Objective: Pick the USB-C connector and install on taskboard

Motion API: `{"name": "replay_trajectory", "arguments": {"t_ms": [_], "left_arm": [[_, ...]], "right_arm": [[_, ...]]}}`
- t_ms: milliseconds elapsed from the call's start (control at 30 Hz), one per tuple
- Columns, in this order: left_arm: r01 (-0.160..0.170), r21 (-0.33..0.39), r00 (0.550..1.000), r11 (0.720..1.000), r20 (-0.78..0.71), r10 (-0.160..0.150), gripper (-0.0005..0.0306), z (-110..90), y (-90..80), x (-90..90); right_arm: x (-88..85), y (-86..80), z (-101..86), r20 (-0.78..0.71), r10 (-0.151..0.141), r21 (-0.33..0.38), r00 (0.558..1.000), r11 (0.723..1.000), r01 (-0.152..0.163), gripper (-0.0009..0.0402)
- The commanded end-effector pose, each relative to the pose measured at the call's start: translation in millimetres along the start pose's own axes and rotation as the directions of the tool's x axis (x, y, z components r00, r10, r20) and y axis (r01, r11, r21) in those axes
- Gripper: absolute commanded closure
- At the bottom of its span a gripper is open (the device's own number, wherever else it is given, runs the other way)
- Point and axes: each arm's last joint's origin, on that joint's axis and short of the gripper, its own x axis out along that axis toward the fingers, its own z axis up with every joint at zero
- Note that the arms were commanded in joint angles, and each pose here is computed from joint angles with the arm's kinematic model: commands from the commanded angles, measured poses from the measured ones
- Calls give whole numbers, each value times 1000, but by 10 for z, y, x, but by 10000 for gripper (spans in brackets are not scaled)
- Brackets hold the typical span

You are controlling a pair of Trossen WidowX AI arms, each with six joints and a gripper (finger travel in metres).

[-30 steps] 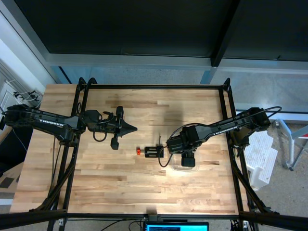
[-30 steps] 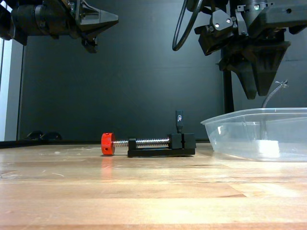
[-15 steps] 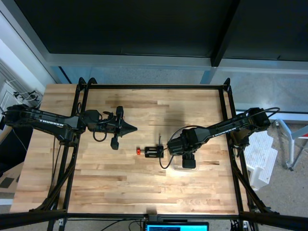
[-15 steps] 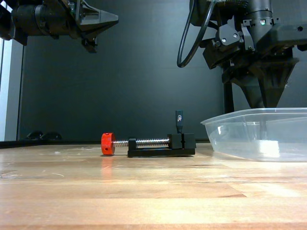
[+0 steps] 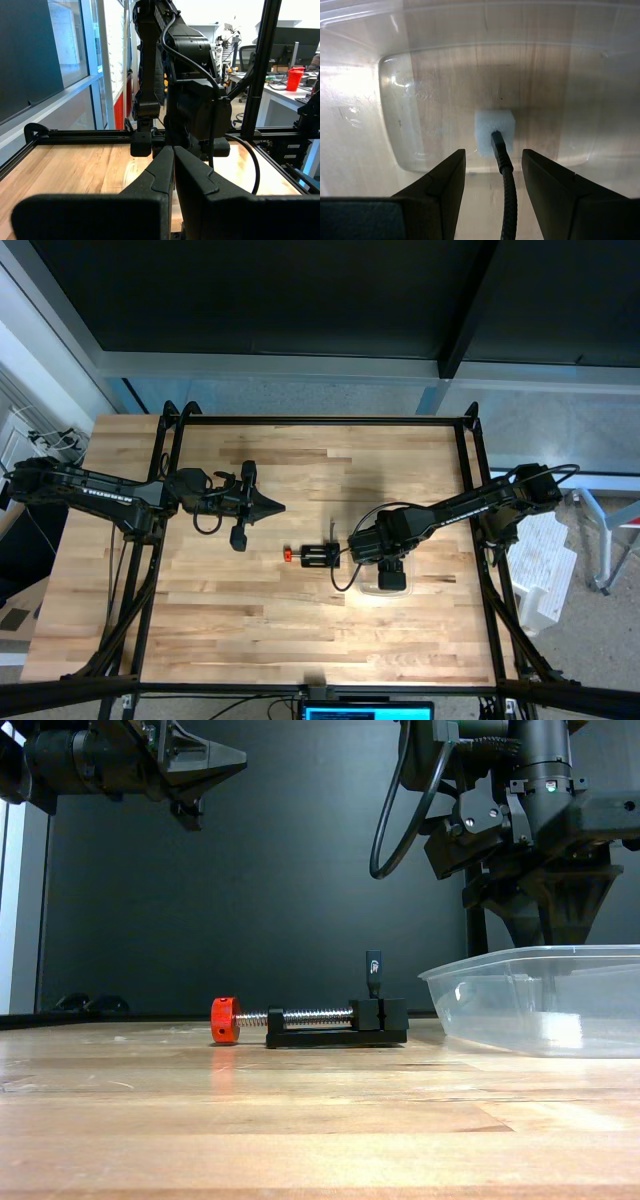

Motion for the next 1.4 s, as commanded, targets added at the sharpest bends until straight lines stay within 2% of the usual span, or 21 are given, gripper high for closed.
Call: {"name": "replay_trajectory", "arguments": {"t_ms": [33,433,1200,1400], "left_arm": [[0,0,1000,1000,0,0,300,0,1,1],[1,0,1000,1000,0,-1,300,1,0,1],[0,0,1000,1000,0,0,300,1,0,1],[0,0,1000,1000,0,0,300,1,0,1]], "right_arm": [[26,-6,-18,-11,-3,-5,1000,1000,3,243],[41,-9,-21,-8,-2,-5,1000,1000,2,276],[42,-11,-16,-3,-2,-13,1000,1000,2,395],[46,-13,-18,-2,-9,-13,1000,1000,9,394]]}}
